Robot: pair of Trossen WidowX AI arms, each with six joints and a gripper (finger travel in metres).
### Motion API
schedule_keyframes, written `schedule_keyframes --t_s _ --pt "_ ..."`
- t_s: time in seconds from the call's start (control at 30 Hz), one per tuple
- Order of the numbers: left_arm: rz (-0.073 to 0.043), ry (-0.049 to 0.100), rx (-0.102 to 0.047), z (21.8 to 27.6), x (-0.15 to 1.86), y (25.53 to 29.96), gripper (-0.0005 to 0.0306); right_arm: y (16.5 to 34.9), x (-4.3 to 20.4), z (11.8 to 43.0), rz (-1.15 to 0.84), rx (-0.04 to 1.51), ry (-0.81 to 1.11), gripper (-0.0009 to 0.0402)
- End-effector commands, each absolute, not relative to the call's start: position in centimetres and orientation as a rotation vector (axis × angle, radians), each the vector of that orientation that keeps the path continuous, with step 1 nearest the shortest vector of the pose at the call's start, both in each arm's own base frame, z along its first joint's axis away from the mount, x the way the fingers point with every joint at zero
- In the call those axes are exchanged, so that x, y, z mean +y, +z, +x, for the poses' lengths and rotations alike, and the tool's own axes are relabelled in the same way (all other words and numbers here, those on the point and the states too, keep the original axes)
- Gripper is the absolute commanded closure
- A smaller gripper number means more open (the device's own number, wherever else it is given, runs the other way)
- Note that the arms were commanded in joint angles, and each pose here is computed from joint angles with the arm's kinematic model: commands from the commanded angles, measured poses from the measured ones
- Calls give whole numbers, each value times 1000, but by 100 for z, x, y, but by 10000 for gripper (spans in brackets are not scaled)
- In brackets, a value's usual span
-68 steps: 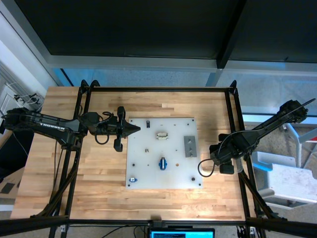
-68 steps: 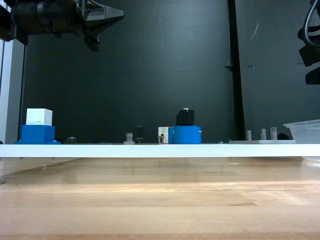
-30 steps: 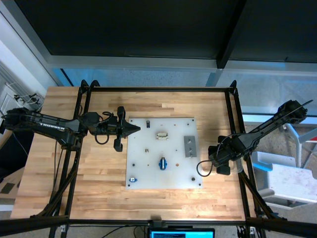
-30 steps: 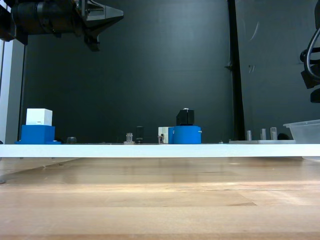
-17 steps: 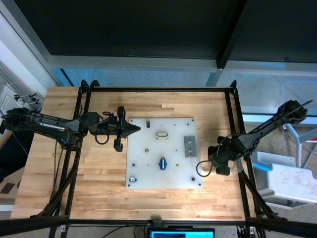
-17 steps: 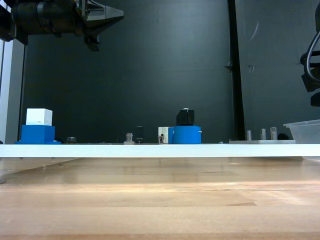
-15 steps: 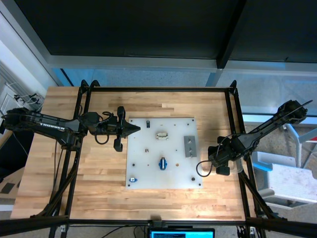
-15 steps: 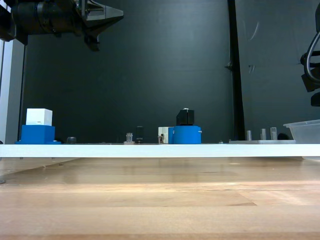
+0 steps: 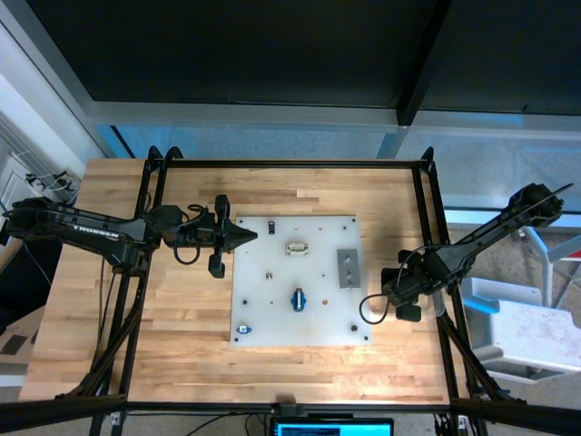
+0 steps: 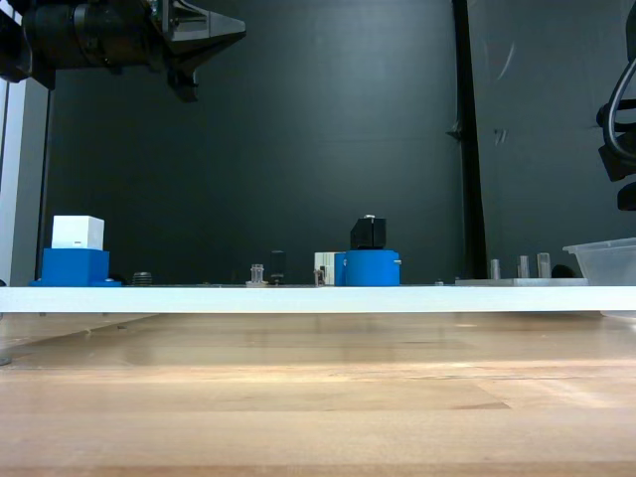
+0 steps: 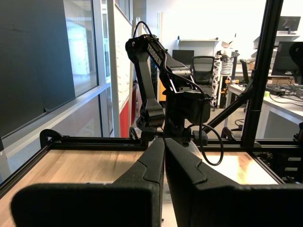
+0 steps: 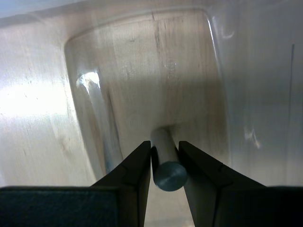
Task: Pick the 16mm cylinder and place it in the taskboard
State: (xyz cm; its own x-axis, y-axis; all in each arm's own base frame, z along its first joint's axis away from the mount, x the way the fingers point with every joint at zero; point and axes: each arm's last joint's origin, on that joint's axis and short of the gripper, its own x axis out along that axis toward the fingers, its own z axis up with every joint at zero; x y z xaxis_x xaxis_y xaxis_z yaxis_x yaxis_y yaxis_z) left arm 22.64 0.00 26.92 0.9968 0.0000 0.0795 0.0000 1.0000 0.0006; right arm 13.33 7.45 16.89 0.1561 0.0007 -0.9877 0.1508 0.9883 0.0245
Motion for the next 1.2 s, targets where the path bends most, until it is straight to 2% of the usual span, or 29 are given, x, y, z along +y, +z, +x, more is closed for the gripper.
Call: schedule_keyframes --t_s 0.03,0.43,0.7,0.87,1.2 --pt "1 0 -79 2265 0 2691 300 1691 746 1335 128 1411 -108 330" --pt "1 0 -79 2265 0 2691 300 1691 746 1336 129 1410 -108 371" --pt "1 0 -79 2265 0 2691 300 1716 752 1347 131 1405 -105 378" --pt "1 0 -79 2265 0 2691 300 1836 769 1377 131 1402 -103 378" --pt "1 0 -79 2265 0 2691 300 2247 818 1465 147 1371 -87 377"
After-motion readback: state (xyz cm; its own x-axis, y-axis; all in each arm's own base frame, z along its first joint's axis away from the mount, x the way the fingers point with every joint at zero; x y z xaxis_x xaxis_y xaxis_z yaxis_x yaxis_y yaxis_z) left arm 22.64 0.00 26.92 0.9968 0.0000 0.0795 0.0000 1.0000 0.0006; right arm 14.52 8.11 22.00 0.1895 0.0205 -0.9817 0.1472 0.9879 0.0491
